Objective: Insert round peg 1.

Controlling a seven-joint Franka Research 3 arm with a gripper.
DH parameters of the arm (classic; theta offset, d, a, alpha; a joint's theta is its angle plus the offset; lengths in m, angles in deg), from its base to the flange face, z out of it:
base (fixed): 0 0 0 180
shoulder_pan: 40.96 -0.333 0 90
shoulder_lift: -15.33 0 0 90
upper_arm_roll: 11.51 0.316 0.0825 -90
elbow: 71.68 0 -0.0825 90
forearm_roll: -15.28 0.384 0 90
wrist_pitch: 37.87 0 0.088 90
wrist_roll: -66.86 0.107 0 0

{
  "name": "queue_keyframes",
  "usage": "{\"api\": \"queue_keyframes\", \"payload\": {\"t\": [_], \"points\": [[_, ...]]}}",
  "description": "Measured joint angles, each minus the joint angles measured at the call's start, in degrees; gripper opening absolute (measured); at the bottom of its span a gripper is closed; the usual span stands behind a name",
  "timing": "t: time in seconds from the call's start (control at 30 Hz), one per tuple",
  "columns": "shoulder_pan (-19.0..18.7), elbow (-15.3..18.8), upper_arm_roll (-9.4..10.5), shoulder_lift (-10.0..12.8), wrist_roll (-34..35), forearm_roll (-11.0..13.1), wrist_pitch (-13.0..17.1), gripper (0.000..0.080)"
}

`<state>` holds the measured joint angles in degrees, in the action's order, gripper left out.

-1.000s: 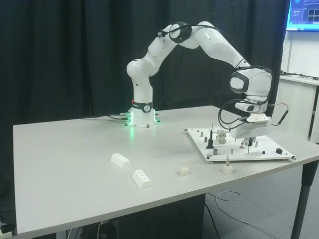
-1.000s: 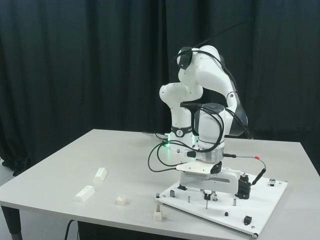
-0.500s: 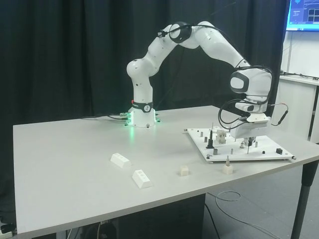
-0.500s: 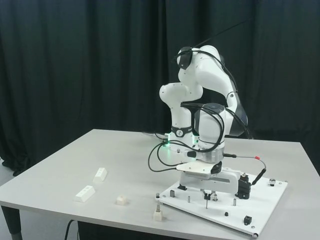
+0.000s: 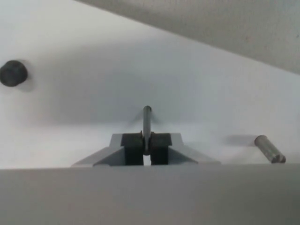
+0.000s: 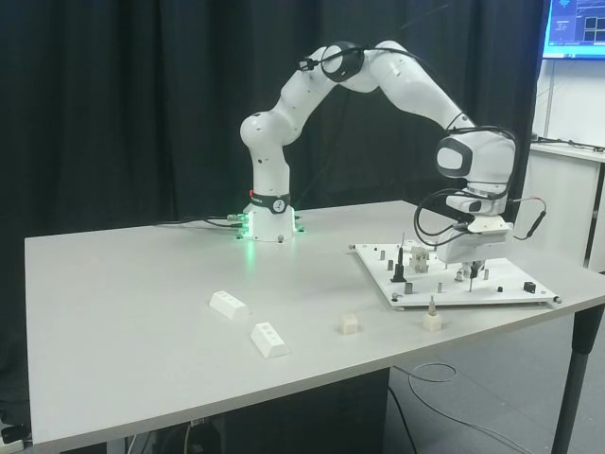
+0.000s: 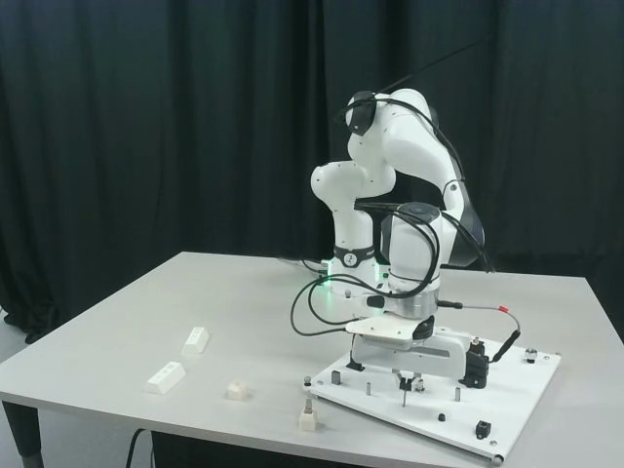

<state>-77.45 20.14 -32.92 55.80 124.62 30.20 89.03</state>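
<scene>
I have the gripper (image 5: 146, 149) clamped on the peg (image 5: 146, 123), fingers nearly together, hanging just over the white board (image 7: 507, 400) (tip looks close to it). Pickup is done; seating it in its hole remains.

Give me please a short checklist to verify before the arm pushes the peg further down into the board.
1. Round peg clamped between the jaws of the gripper: ok.
2. Peg upright, not tilted: ok in both room views.
3. Peg tip above the white board: ok.
4. Tip lined up with its hole: cannot tell, no hole visible.
5. Neighbouring grey pin apart from the gripper: ok.
</scene>
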Motion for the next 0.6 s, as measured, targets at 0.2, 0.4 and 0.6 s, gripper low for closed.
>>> {"api": "queue_keyframes", "payload": {"t": [0.2,0.4,0.6], "points": [[-0.01,0.49,0.04,0.22,0.0,-0.06,1.71,0.0029],[-0.07,0.98,0.09,0.22,-0.04,-0.08,2.88,0.0029],[-0.2,0.99,0.09,0.13,-0.46,-0.68,2.87,0.0029]]}}
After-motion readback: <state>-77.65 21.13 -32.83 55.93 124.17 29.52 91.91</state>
